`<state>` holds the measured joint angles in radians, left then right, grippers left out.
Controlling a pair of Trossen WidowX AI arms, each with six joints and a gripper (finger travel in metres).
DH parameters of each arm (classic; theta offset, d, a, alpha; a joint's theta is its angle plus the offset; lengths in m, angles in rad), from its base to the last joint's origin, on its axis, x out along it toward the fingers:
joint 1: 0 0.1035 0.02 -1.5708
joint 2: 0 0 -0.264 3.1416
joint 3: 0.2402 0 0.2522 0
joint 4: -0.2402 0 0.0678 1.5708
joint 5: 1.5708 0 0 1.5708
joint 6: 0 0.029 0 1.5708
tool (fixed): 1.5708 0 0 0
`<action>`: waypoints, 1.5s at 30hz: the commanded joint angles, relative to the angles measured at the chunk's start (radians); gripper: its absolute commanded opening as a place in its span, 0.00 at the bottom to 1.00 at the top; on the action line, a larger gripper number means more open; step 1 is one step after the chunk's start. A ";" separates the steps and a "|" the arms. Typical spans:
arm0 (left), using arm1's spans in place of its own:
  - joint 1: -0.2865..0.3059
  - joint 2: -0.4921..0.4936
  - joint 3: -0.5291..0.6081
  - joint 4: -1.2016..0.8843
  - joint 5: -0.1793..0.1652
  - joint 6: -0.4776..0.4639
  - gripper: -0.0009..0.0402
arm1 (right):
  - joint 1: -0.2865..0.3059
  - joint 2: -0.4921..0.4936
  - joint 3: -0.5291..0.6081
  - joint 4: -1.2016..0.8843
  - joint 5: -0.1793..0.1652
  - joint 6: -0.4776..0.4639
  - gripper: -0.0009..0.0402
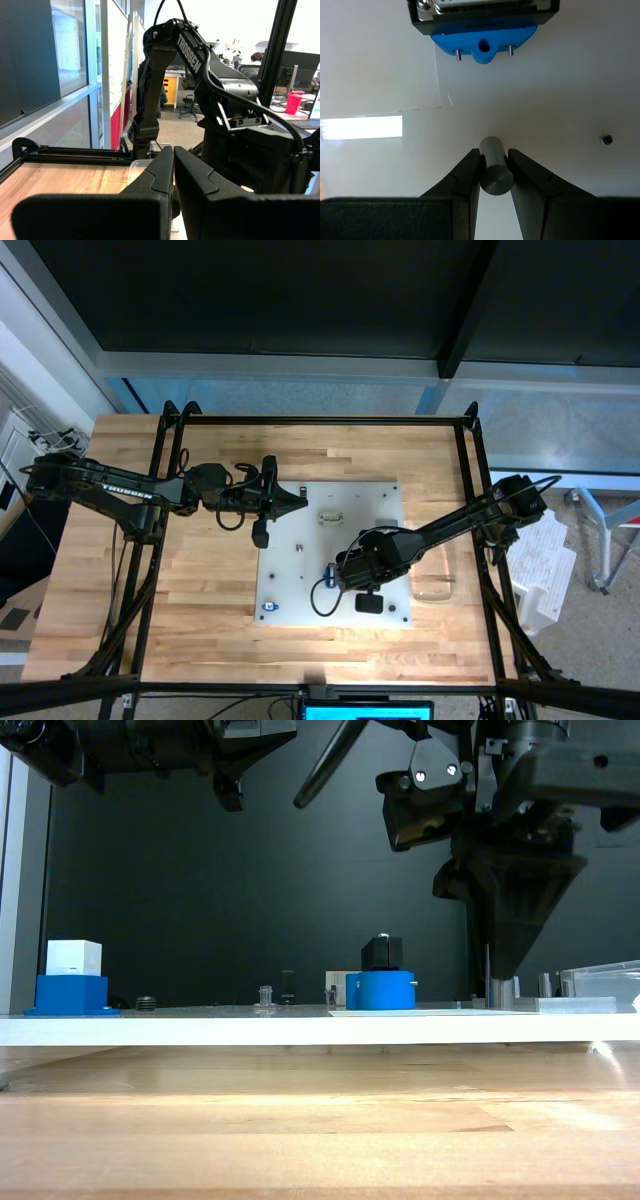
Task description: Pick the 16mm cylinder and install on the taskboard
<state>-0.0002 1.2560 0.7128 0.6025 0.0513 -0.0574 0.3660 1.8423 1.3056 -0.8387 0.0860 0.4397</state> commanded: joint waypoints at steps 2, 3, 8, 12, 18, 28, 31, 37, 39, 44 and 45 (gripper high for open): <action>0.000 0.000 0.000 0.000 0.000 0.000 0.02 | 0.000 0.000 -0.032 0.035 0.001 0.000 0.02; 0.000 0.000 0.000 0.000 0.000 0.000 0.02 | 0.000 0.000 -0.036 0.041 0.001 0.000 0.02; 0.000 0.000 0.000 0.000 0.000 0.000 0.02 | 0.000 0.000 -0.038 0.048 0.002 0.000 0.02; 0.000 0.000 0.000 0.000 0.000 0.000 0.02 | 0.000 0.000 -0.038 0.051 0.001 0.000 0.02; 0.000 0.000 0.000 0.000 0.000 0.000 0.02 | 0.000 0.000 -0.038 0.060 0.000 -0.002 0.10; 0.000 0.000 0.000 0.000 0.000 0.000 0.02 | 0.000 -0.003 -0.038 0.075 0.001 -0.003 0.44; 0.000 0.000 0.000 0.000 0.000 0.000 0.02 | 0.000 -0.009 -0.038 0.076 0.001 -0.004 0.52; 0.000 0.000 0.000 0.000 0.000 0.000 0.02 | 0.000 -0.060 -0.038 0.070 0.001 -0.013 0.63; 0.000 0.000 0.000 0.000 0.000 0.000 0.02 | 0.000 -0.082 -0.038 0.070 0.000 -0.033 0.65; 0.000 0.000 0.000 0.000 0.000 0.000 0.02 | -0.001 -0.140 -0.042 0.034 0.001 -0.058 0.65; 0.000 0.000 0.000 0.000 0.000 0.000 0.02 | -0.001 -0.151 -0.042 0.019 0.001 -0.066 0.65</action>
